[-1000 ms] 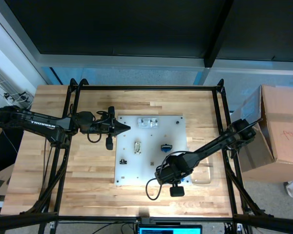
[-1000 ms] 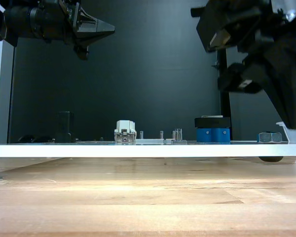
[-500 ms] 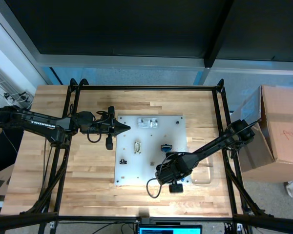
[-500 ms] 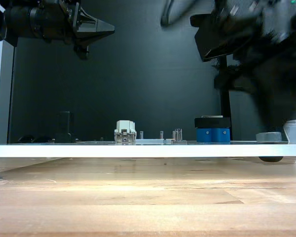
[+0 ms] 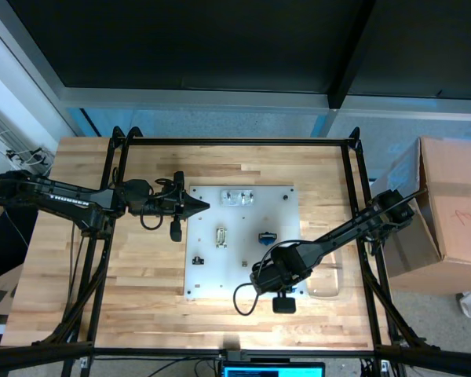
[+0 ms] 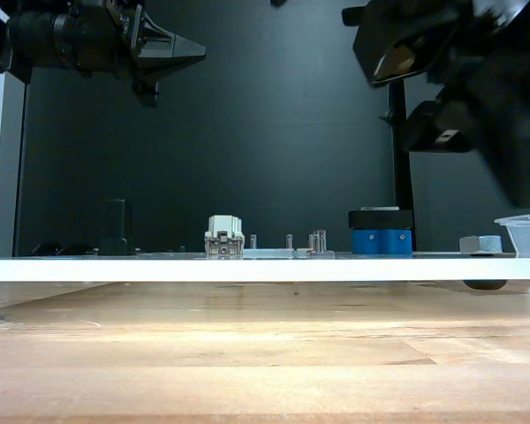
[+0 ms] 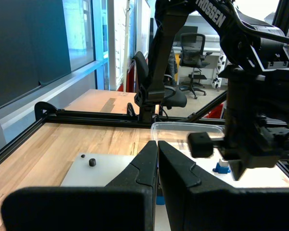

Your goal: Unfasten the M12 nut and place it in the container

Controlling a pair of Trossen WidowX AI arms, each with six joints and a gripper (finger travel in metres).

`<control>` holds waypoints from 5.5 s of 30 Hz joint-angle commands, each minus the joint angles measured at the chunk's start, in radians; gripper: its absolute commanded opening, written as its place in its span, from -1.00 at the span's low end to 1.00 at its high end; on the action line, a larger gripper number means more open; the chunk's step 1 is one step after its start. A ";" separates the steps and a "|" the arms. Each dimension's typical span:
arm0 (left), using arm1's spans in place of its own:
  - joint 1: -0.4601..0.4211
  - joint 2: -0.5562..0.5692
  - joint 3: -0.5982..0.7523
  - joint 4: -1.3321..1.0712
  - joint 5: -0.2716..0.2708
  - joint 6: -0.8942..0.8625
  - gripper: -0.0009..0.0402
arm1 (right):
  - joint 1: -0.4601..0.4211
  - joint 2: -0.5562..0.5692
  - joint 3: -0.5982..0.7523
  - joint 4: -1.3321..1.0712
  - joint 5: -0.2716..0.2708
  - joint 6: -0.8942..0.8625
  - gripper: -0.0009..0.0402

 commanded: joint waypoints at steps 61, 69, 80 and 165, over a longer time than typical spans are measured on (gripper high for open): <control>0.000 0.000 0.000 0.000 0.001 0.000 -0.96 | 0.019 0.076 0.036 -0.001 0.105 0.068 -0.96; 0.000 0.000 0.000 0.000 0.001 0.000 -0.96 | 0.016 0.076 0.036 -0.003 0.113 0.037 -0.96; 0.000 0.000 0.000 0.000 0.000 0.000 -0.96 | 0.015 0.023 0.036 -0.140 0.363 0.101 -0.96; 0.000 0.000 0.000 0.000 0.001 0.000 -0.96 | 0.016 0.023 0.056 -0.123 0.190 0.132 -0.96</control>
